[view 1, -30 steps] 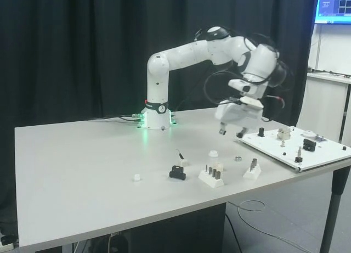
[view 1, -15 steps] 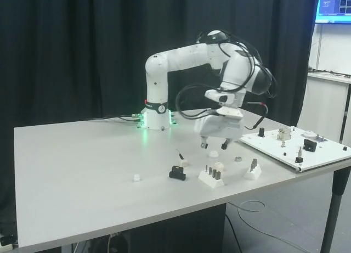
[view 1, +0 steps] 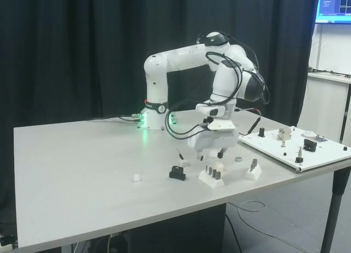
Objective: Pick square peg 1.
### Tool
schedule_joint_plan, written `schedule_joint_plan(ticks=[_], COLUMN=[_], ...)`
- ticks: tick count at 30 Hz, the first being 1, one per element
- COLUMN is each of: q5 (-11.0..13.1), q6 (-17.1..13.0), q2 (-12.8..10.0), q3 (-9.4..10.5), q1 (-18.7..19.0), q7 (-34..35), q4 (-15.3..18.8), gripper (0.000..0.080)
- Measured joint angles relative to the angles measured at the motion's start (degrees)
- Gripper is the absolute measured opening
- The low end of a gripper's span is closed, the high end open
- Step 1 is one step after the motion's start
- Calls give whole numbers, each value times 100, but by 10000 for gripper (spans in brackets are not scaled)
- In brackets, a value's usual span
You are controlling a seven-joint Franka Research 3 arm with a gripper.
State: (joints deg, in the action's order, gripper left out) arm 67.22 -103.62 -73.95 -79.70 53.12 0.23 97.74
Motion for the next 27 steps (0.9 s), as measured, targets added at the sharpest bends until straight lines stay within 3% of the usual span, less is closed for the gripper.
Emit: schedule_joint_plan(ticks=[27], q5=[428], q6=[-36], q2=[-73], q3=[298], q1=[-386], q7=[-523], q4=[-7], gripper=[800])
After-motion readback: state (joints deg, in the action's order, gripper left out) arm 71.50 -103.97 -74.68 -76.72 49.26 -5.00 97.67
